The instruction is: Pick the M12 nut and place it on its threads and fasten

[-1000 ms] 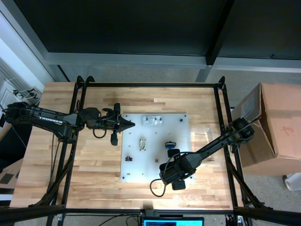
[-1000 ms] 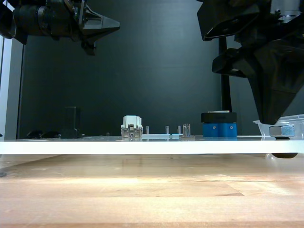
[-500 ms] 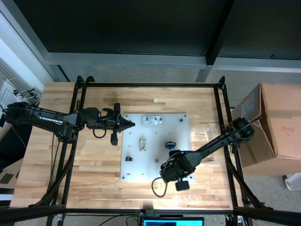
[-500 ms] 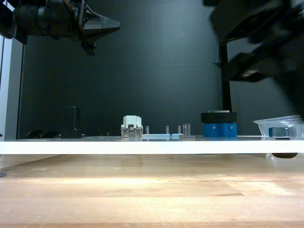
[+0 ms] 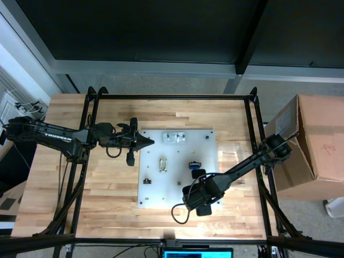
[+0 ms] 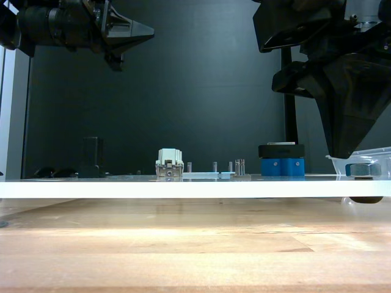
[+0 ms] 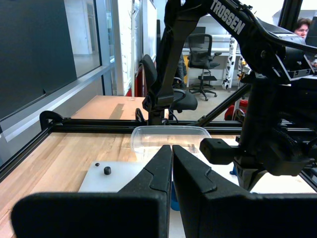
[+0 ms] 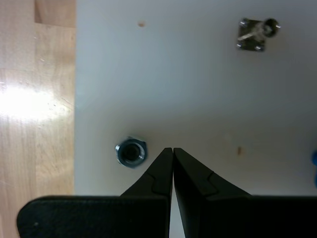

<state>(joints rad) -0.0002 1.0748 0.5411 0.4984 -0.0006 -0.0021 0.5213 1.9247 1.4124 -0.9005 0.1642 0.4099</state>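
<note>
The silver M12 nut sits free on its black stud near the white board's near right edge, just beside the right gripper, whose jaws are pressed together empty, while the left gripper, jaws likewise closed, hangs raised at the board's left edge.

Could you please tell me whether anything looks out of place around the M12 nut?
One oddity: the right gripper is shut on nothing, beside the M12 nut rather than around it. The nut sits free and level on its stud. The left gripper, shut, hovers over the board's left edge.
</note>
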